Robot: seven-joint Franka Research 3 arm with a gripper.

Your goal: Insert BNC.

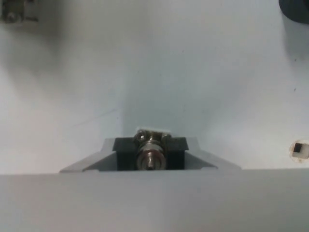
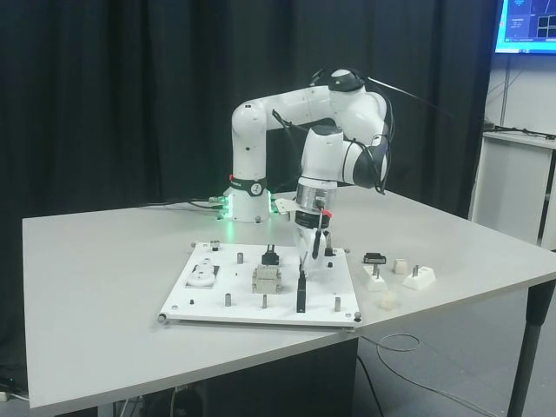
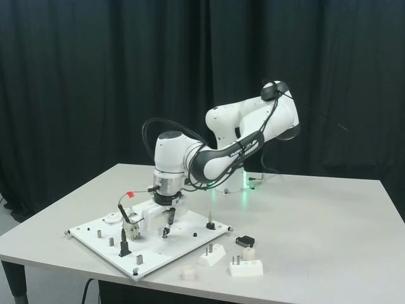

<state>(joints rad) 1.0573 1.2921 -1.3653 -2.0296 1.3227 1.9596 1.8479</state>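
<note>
Right between my fingertips, my gripper is pinching the BNC connector, and I am holding it just above the white board under me.

— Where is the BNC connector sitting?

— It is sitting between two black fingers, with its metal barrel pointing toward the wrist camera and a small white piece showing just behind it. In the wrist view it is hanging above the white board, apart from the surface.

— And what is it looking like?

— It is showing a short, shiny metal cylinder with a ringed collar. In the second room view it is appearing only as a small dark tip just above the board, near the middle. Its exact tilt is not showing.
</note>
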